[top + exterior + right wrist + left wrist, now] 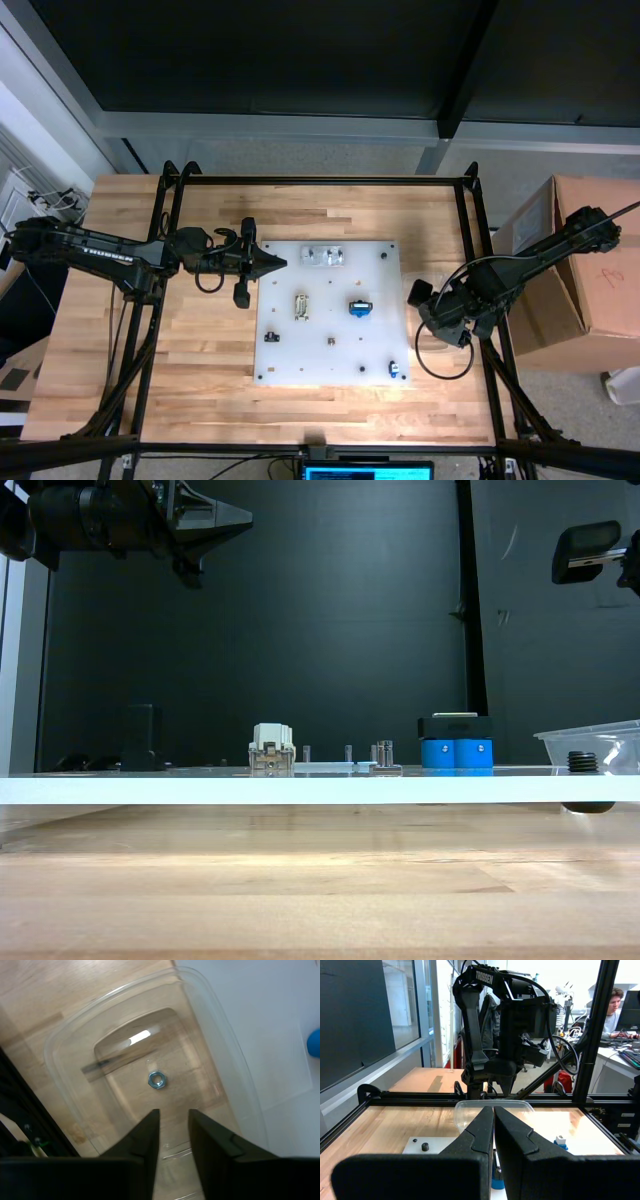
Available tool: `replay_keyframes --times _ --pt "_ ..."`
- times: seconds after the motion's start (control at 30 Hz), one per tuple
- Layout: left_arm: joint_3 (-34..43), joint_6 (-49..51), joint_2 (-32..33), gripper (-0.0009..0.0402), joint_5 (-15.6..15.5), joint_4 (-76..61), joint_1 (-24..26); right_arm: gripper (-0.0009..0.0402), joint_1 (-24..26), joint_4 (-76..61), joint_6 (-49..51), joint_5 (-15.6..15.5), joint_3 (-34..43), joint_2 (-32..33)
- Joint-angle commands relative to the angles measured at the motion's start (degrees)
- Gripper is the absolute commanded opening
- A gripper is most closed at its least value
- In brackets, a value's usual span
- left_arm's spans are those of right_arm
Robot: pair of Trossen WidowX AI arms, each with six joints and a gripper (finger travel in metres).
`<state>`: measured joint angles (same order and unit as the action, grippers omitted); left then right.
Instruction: Pick the M12 nut and place it on its threads and fasten
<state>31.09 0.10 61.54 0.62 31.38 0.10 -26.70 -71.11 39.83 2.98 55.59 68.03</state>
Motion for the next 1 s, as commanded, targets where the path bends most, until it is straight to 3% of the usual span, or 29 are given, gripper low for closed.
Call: replay_keyframes --times 0.03,0.23,0.4,0.73,1.0 --pt "0.02 0.00 0.02 0.0000 0.00 0.02 -0.02 0.0136 -0.09 0.22 2.27 0.04 -0.07 0.83" --pt "0.02 0.00 0.02 0.0000 0.02 0.02 -0.02 0.0208 -0.28 0.83 5.70 0.04 -0.15 4.22" --pt "0.02 0.00 0.02 0.0000 0.00 0.02 -0.02 0.0236 -0.33 5.79 5.66 -0.04 -3.21 4.92" --pt "0.02 0.00 0.02 0.0000 0.00 0.02 -0.02 0.0228 0.02 11.91 4.94 -0.07 -9.22 7.15" --pt "0.02 0.00 0.02 0.0000 0.00 0.02 0.00 0.0215 1.60 15.65 -8.11 -0.09 -12.85 7.45"
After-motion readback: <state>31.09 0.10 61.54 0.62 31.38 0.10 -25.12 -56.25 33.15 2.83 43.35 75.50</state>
